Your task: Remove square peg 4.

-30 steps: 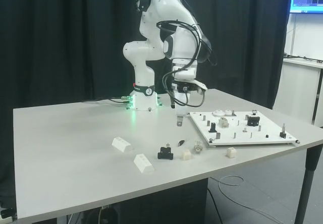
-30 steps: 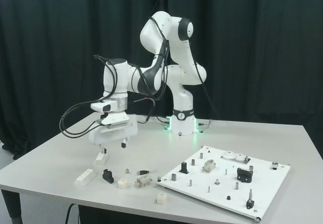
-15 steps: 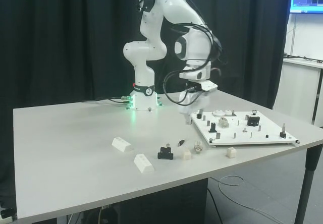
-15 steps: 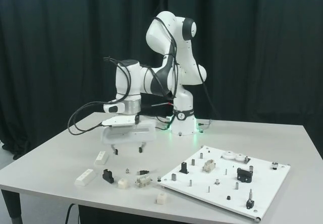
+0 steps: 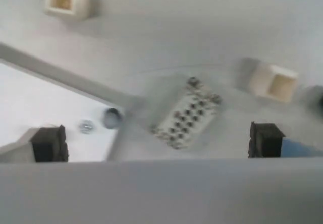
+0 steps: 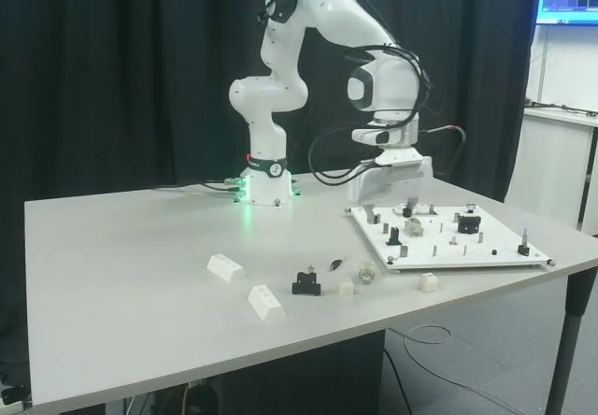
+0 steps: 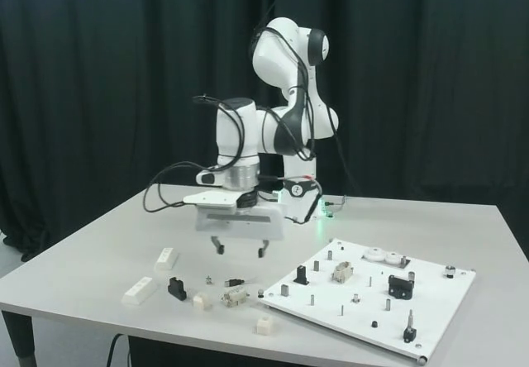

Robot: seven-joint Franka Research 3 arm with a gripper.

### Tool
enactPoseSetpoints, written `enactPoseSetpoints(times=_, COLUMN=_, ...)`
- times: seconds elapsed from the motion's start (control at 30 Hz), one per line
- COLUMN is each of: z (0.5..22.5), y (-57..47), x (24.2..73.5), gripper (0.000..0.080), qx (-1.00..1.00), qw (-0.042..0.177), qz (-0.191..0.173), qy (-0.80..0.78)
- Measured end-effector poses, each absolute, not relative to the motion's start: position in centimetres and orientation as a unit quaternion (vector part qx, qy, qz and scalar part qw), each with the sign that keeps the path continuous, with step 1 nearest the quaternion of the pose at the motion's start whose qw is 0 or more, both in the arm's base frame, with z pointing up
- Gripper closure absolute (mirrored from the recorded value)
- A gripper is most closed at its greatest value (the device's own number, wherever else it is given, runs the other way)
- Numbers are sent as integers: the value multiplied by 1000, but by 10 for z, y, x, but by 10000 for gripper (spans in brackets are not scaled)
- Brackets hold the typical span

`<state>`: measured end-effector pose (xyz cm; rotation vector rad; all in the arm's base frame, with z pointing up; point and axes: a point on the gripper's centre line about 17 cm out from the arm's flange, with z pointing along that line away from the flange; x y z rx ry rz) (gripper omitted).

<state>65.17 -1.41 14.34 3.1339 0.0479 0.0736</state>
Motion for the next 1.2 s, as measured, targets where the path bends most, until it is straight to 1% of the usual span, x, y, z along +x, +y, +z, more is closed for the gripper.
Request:
enactPoseSetpoints(times=0.13, z=142, y=2, x=651, gripper=3, qx=1000, qw=-4, qz=22, qy=-20)
enactPoseSetpoints(times=0.57, z=127, y=34, x=638, gripper=3, qx=989, qw=-8, qz=6, qy=-145)
enactPoseSetpoints(times=0.9, z=106, y=50, x=630, gripper=3, qx=978, qw=-5, qz=2, qy=-207)
enactPoseSetpoints(times=1.2, z=80, y=54, x=625, gripper=3, qx=974, qw=-2, qz=3, qy=-227)
